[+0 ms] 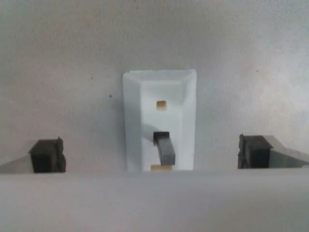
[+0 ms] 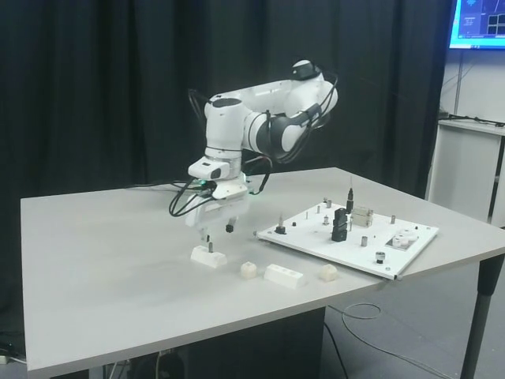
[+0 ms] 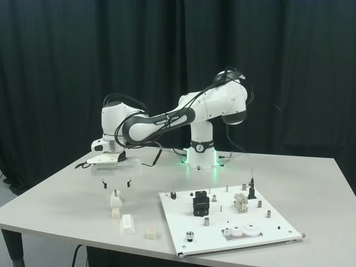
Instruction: Pick square peg 2.
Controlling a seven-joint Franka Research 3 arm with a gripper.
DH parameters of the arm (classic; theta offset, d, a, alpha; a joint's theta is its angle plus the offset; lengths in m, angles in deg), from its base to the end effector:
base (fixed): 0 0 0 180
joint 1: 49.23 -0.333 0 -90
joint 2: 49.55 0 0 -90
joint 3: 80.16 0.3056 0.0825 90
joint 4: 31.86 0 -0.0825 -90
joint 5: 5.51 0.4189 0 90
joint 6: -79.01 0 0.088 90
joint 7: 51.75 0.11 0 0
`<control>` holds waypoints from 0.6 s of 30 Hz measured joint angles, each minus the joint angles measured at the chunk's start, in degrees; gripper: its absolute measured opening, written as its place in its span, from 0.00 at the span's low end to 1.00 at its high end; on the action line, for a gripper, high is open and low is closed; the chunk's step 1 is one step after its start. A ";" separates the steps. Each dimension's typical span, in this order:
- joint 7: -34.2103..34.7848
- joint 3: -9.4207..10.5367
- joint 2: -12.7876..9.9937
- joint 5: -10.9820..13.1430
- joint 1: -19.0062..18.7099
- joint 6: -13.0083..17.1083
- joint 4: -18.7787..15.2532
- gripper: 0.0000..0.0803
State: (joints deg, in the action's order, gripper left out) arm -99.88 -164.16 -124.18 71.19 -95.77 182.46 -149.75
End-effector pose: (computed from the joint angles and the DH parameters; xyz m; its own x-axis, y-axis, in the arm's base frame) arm 0.5138 -0.2841 0.2237 0.9351 -0.3539 -0.0154 -0.3531 -0.9347 0.0405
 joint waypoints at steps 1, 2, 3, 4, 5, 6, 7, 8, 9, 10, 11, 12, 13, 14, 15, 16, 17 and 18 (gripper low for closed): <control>0.00 0.13 0.00 0.26 0.17 0.00 0.02 1.00; 0.00 0.27 0.00 0.52 0.35 0.00 0.05 1.00; 0.00 0.43 0.00 0.77 0.54 0.00 0.08 1.00; 0.00 0.57 -0.01 1.04 0.72 0.00 0.10 1.00; 0.00 0.70 -0.03 1.29 0.90 0.00 0.13 1.00; 0.00 0.82 -0.05 1.51 1.07 0.00 0.15 1.00; 0.00 0.96 -0.08 1.70 1.26 0.00 0.18 1.00; 0.00 1.10 -0.10 1.82 1.44 0.02 0.22 1.00; 0.00 1.23 -0.12 1.91 1.61 0.03 0.27 1.00; 0.00 1.36 -0.14 2.02 1.78 0.05 0.33 1.00; 0.00 1.52 -0.15 2.13 1.98 0.08 0.41 1.00; 0.00 1.67 -0.15 2.21 2.17 0.14 0.50 1.00; 0.00 1.85 -0.15 2.30 2.37 0.21 0.60 1.00; 0.00 2.02 -0.16 2.39 2.57 0.27 0.71 1.00; 0.00 2.18 -0.18 2.45 2.77 0.33 0.84 1.00; 0.00 2.34 -0.20 2.50 2.99 0.39 0.98 1.00; 0.00 2.50 -0.23 2.53 3.22 0.44 1.13 1.00; 0.00 2.65 -0.24 2.56 3.42 0.47 1.27 1.00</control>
